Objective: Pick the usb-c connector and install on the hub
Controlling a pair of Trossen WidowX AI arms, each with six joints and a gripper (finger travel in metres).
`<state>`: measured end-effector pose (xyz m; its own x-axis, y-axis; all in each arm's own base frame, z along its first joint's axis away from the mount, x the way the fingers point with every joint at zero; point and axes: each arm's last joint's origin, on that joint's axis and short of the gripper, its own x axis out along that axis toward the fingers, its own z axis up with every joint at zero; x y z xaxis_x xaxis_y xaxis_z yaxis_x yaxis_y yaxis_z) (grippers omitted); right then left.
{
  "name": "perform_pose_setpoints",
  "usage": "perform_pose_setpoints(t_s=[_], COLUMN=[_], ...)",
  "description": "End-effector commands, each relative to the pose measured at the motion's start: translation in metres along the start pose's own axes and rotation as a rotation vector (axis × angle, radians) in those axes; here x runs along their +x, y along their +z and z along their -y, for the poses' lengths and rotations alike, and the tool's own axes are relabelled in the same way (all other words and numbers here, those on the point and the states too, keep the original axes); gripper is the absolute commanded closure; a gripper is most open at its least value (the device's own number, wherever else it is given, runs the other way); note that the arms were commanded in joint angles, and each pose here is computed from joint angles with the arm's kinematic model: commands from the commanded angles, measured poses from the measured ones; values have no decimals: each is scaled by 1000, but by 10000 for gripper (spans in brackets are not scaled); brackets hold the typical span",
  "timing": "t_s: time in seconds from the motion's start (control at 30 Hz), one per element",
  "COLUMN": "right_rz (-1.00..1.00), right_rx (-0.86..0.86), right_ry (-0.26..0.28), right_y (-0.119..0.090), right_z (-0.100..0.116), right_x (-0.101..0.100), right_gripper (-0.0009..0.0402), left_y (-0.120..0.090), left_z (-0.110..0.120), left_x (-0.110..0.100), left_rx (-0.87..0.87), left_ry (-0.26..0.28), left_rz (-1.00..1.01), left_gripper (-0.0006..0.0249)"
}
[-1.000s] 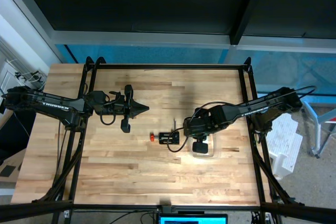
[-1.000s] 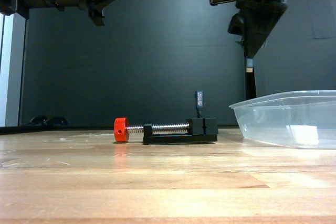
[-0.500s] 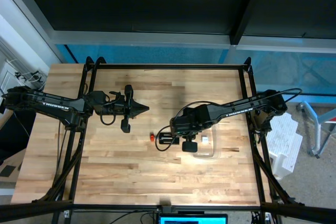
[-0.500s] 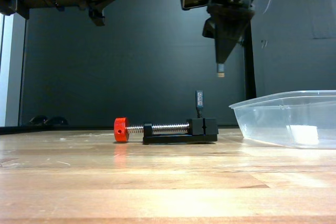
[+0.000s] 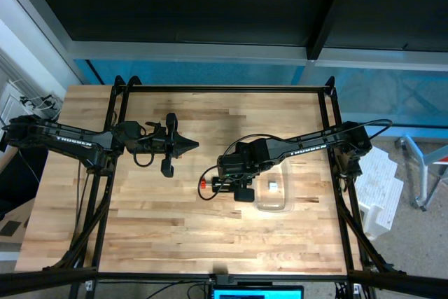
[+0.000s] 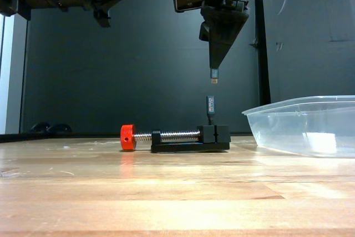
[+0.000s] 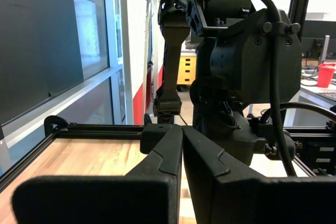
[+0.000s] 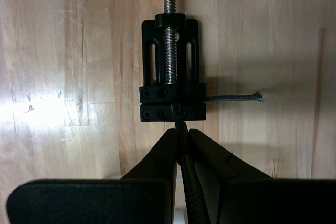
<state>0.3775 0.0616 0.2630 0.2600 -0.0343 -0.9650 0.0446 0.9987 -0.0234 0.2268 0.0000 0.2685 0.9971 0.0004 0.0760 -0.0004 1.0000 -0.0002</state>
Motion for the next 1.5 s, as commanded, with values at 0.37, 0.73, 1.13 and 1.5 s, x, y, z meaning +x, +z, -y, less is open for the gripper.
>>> perform_pose_setpoints(t_s=[0.37,0.73,1.13,1.5], right_rz=[10,4,5,3], right_rx=[4,5,6,7], right_ry=[-2,-3,-4,-4], right_y=[8,9,9,9], right_z=[4,4,4,4], right_x=[4,9,9,9], right_gripper=[393,393,393,393], left_y=[0,0,0,0], left_z=[0,0,0,0], left_x=[0,0,0,0], left_rx=[0,0,0,0], left_ry=[0,0,0,0], left_rz=[0,0,0,0], left_gripper=[243,243,243,243])
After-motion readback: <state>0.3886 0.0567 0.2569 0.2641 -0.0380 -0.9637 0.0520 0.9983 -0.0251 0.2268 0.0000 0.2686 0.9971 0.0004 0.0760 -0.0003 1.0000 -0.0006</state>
